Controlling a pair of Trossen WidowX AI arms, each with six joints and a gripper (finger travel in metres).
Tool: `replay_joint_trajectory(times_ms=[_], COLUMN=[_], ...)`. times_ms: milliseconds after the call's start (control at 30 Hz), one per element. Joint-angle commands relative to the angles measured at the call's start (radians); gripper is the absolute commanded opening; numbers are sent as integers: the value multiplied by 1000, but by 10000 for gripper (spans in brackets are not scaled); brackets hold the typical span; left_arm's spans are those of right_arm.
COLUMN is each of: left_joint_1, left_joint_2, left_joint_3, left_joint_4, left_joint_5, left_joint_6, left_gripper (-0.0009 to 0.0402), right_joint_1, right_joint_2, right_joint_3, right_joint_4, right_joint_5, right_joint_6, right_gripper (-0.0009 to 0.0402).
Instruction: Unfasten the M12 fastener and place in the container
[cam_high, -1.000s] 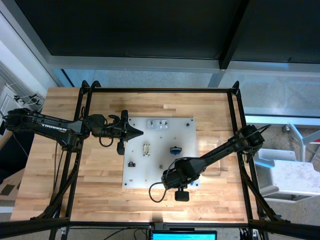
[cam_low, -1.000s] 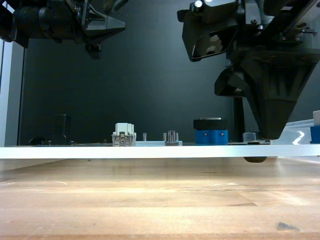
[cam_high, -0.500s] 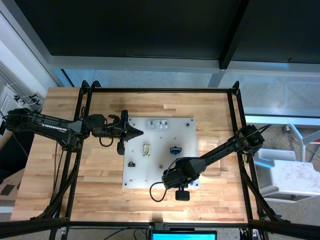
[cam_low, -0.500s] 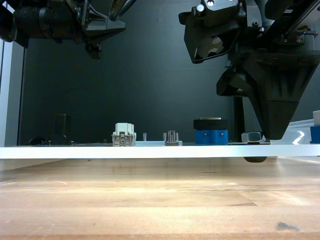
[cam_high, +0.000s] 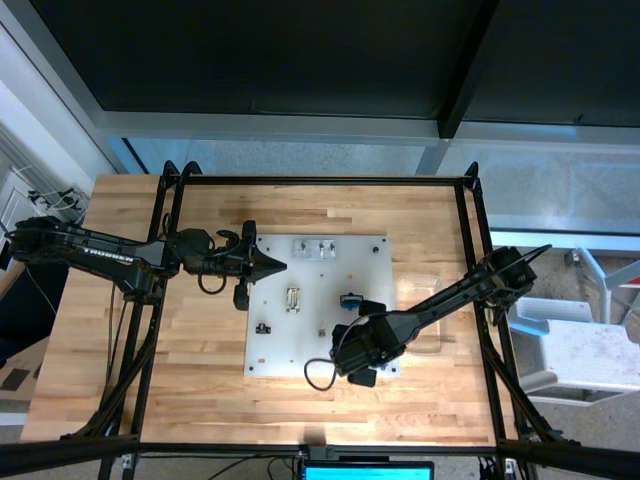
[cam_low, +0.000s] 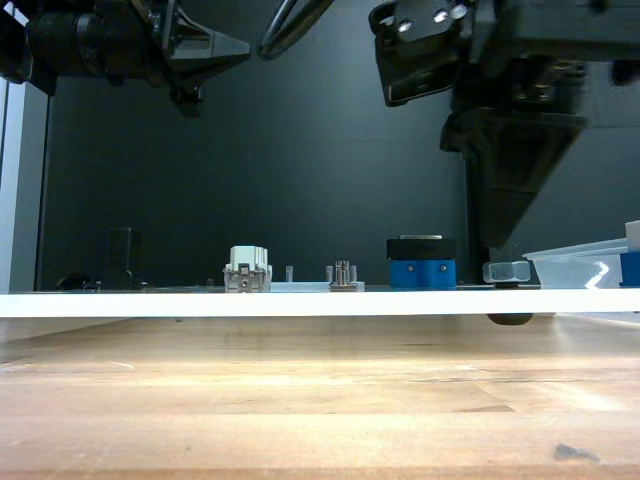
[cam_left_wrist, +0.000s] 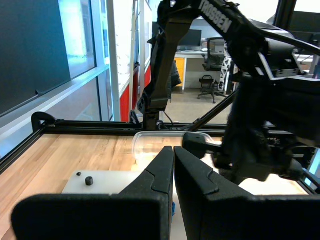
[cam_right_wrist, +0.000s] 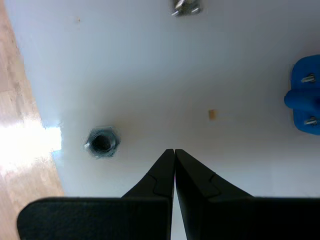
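Note:
The M12 nut (cam_low: 505, 272) is a small silver hex. It sits on its stud at the near right edge of the white board (cam_high: 315, 340). The right wrist view shows the nut (cam_right_wrist: 102, 142) on the board with a dark centre. My right gripper (cam_low: 497, 248) hangs just above and slightly left of it, shut with nothing between its fingers (cam_right_wrist: 165, 170). The clear container (cam_high: 428, 300) lies right of the board and behind the nut (cam_low: 582, 262). My left gripper (cam_high: 276, 266) hovers shut over the board's far left edge.
A blue-and-black part (cam_low: 421, 270) stands mid-board, left of the nut. A grey connector (cam_low: 247, 272) and a small silver post (cam_low: 343, 273) stand further left. A black frame (cam_high: 470, 200) borders the wooden table.
My right gripper has lifted from board level beside the nut to just above it. Its wrist has turned and the arm has drawn slightly inward. The nut stays on the board. The left arm has not moved.

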Motion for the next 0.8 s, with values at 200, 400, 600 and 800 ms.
replay_joint_trajectory(times_ms=[200, 400, 600, 800], left_joint_1=[0, 0, 0, 0], left_joint_2=[0, 0, 0, 0], left_joint_3=[0, 0, 0, 0], left_joint_4=[-1, 0, 0, -1], left_joint_5=[0, 0, 0, 0], left_joint_6=[0, 0, 0, 0], left_gripper=[0, 0, 0, 0], right_joint_1=[5, 8, 10, 9], right_joint_2=[-3, 7, 48, 64], right_joint_3=[47, 59, 42, 34], right_joint_4=[17, 39, 87, 109], right_joint_5=[-313, -321, -312, -285], right_joint_6=[-29, -33, -38, -45], right_gripper=[0, 0, 0, 0])
